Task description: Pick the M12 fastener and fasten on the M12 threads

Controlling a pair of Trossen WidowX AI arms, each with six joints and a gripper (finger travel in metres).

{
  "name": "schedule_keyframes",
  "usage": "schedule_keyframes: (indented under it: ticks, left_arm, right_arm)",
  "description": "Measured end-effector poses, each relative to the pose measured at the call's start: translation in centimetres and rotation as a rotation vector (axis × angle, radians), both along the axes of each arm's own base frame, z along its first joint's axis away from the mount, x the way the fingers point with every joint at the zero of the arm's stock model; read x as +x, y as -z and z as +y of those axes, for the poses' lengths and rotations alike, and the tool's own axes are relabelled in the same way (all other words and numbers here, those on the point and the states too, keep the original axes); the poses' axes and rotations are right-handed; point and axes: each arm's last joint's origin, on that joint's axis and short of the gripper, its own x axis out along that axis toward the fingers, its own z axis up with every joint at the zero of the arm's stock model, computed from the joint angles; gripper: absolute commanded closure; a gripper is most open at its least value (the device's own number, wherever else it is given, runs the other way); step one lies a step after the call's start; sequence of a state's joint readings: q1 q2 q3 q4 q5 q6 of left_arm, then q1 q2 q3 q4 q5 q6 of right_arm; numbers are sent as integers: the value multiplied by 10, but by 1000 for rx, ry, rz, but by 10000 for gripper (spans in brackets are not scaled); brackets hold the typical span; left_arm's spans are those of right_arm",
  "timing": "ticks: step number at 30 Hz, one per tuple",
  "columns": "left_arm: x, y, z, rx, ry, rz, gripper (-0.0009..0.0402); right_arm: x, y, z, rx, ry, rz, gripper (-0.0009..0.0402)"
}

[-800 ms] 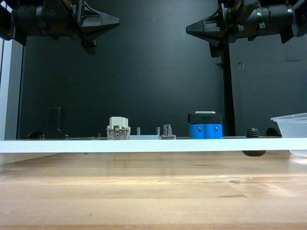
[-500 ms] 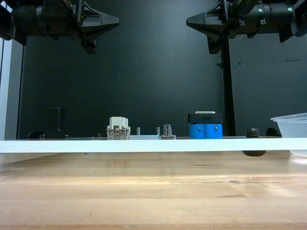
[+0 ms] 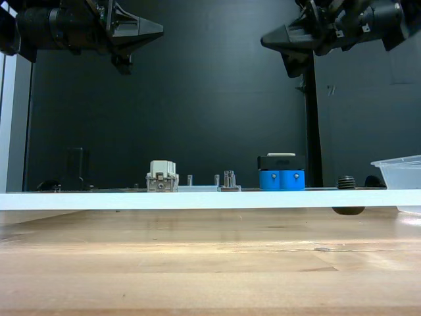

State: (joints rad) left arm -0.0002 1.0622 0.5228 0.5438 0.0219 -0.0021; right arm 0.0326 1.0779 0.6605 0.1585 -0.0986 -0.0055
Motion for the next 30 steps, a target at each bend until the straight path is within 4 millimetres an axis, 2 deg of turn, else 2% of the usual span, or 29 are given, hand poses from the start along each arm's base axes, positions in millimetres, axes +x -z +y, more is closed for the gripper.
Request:
schedule_keyframes:
  ticks: [11,17,30]
  left_arm:
    - [0,0,0,0,0,0,393]
    - [0,0,0,0,0,0,393]
    - [0,0,0,0,0,0,393]
  right_arm:
    - [-13,-29,17,-214,-178,436,393]
    - [-16,-37,24,-301,-271,625,393]
    - [-23,-18,35,-464,-500,952,393]
